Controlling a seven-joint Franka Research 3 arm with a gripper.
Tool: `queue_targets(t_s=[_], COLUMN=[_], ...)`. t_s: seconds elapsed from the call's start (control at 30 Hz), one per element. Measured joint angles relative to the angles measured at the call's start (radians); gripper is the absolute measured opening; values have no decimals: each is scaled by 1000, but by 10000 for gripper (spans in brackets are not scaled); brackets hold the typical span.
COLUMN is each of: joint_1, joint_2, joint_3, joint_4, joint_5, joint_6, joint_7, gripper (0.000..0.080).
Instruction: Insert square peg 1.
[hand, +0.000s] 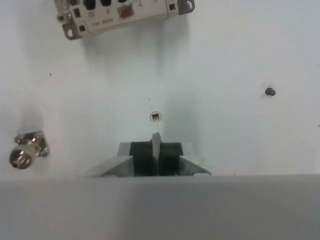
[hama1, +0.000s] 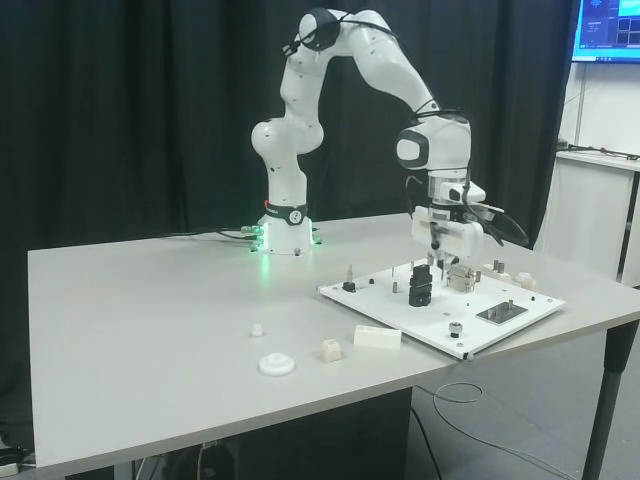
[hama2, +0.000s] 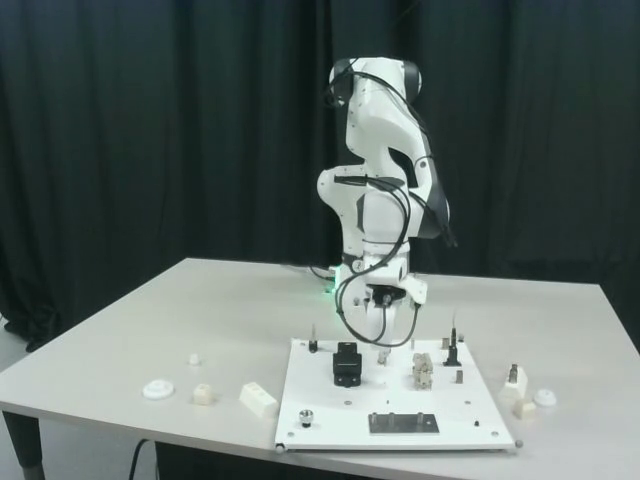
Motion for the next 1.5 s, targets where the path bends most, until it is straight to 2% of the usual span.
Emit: queue_targets(t_s=[0.8, 1.5], joint_1=[0, -2], joint_2=[31, 37], joint_3=[6, 6], joint_4=[1, 1], joint_5=[8, 10], joint_6=[21, 28], joint_7=[-4, -4], gripper=[25, 25])
